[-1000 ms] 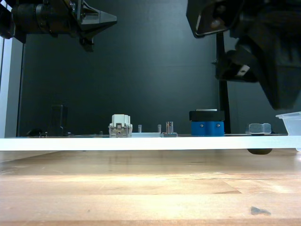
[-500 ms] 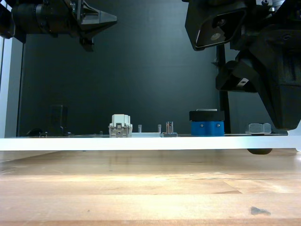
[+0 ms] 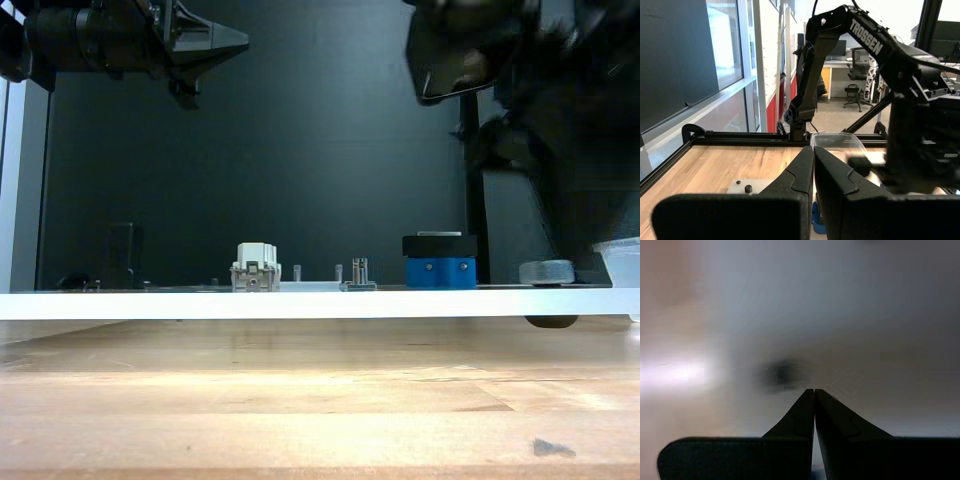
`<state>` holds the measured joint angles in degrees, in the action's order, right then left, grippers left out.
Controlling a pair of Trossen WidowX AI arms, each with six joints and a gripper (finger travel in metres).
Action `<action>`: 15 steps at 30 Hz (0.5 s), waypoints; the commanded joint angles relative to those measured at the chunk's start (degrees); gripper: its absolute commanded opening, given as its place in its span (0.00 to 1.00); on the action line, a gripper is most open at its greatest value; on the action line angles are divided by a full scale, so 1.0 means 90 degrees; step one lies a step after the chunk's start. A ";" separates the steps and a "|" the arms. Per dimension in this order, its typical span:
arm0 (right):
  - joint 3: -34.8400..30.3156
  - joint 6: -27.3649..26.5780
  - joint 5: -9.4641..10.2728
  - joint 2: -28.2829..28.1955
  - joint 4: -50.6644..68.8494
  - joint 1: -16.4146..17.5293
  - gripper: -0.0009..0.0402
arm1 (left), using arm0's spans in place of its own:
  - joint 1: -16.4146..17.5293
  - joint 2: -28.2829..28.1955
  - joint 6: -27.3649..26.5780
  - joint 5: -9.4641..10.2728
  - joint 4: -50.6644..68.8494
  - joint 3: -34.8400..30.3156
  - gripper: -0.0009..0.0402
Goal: Unfasten the M12 fastener and place in the container
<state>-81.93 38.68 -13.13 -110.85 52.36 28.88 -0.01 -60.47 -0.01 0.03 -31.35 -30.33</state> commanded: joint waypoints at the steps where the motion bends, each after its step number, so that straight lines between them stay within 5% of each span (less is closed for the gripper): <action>1: -0.0228 0.0085 -0.0624 0.0034 0.0549 -0.0024 0.02 | 0.0000 -0.0002 0.0000 0.0000 -0.0005 0.0000 0.02; 9: -0.0306 0.0090 -0.0257 0.0034 0.0551 0.0000 0.02 | 0.0002 0.0002 0.0000 0.0000 -0.0017 0.0000 0.02; 15: -0.0306 -0.0024 0.0872 0.0034 0.0148 0.0039 0.02 | 0.0002 0.0005 0.0000 0.0012 -0.0017 0.0000 0.02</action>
<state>-84.68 38.83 -7.64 -110.50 55.07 29.26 -0.01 -60.45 -0.03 0.03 -31.40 -30.33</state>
